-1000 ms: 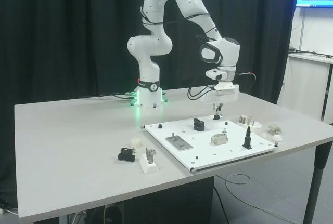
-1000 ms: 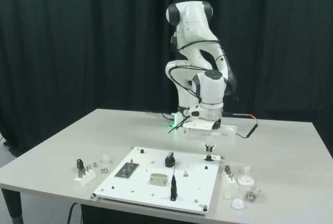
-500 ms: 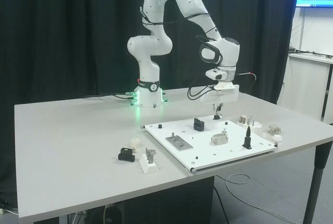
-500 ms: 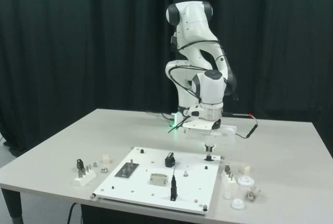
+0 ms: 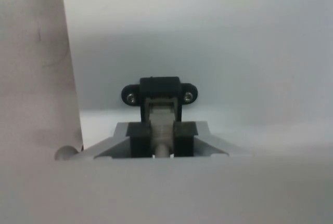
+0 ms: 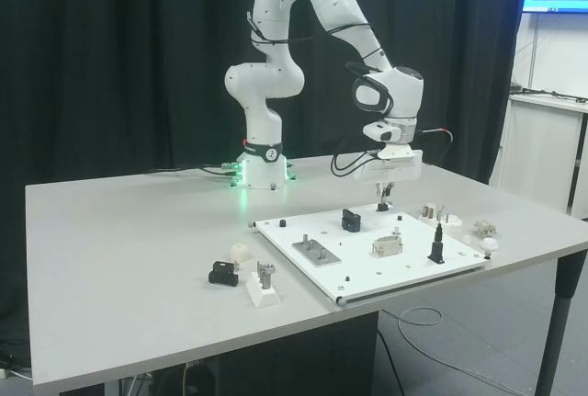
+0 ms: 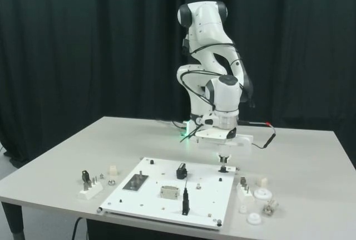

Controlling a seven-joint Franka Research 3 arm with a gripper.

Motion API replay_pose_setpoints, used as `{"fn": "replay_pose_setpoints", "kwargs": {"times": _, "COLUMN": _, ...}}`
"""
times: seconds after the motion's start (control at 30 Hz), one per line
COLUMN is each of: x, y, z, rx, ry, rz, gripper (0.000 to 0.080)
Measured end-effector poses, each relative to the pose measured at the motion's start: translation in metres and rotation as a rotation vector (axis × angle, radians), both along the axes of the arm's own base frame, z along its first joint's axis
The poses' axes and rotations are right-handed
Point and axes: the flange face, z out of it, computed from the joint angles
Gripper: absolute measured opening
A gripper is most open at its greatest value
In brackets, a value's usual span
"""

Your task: Insert Ethernet.

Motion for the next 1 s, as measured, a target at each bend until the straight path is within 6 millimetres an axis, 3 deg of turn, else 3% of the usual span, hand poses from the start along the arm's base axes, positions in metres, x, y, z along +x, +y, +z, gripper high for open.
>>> {"fn": "replay_pose_setpoints", "kwargs": {"times": 1.0, "x": -0.0003, "y": -0.0010, "z": -0.0022, "rx": 0.004, "ry": -0.004, "rz": -0.002, "gripper": 0.0083}}
